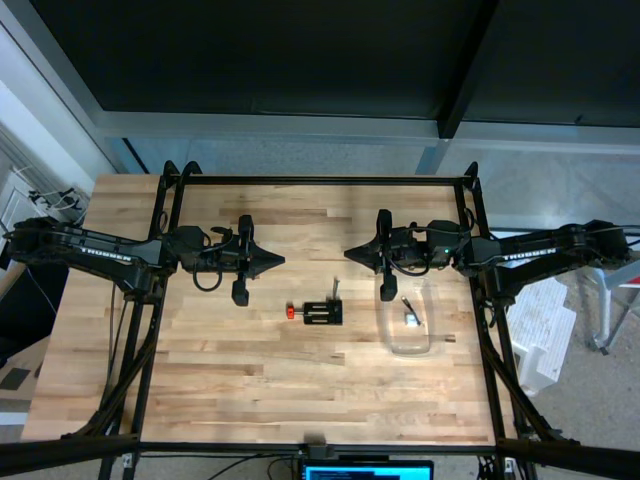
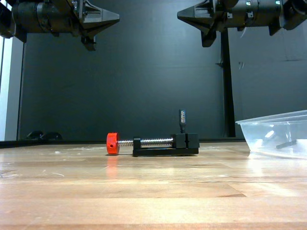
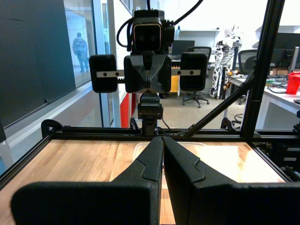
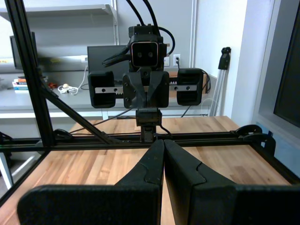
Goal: Remove the USB-C connector from taskboard and place in the container
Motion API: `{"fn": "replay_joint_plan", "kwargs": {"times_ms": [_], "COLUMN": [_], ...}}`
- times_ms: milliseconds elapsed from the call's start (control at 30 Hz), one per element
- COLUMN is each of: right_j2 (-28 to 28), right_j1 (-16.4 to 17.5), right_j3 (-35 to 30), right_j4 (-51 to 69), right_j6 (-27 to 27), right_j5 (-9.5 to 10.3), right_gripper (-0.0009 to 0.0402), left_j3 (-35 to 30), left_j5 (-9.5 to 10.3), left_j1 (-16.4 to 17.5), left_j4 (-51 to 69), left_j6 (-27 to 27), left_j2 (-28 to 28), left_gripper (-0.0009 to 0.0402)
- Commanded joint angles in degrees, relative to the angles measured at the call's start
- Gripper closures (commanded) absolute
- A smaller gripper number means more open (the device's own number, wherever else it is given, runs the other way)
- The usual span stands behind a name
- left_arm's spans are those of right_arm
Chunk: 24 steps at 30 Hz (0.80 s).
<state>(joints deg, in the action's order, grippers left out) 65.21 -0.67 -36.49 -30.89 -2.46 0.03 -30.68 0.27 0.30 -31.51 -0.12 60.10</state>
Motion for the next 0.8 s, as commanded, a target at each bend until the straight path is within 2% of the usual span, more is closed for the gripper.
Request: {"fn": "replay_joint_plan", "kwargs": {"times_ms": [33, 333, 800], "right_j2": [0.02, 0.02, 0.02], "right_j1": [0.0, 0.0, 0.02], "right_j3": [0.59, -1.05, -1.36], "right_j4": [-0.11, 4.07, 4.02], "right_j6": [-0.11, 1.73, 1.4], "right_j5": [0.02, 0.0, 0.0], "right_gripper": [0.0393, 0.0393, 0.0393], "left_j3": [-0.02, -0.02, -0.02], "left_j5": [0.0, 0.0, 0.0], "left_j1": [0.0, 0.0, 0.02], "left_j4": [-0.02, 0.0, 0.0], "left_j6": [0.0, 0.0, 0.0], "left_j2": [0.02, 0.02, 0.02], "left_gripper": [0.0393, 0.0393, 0.0393]}}
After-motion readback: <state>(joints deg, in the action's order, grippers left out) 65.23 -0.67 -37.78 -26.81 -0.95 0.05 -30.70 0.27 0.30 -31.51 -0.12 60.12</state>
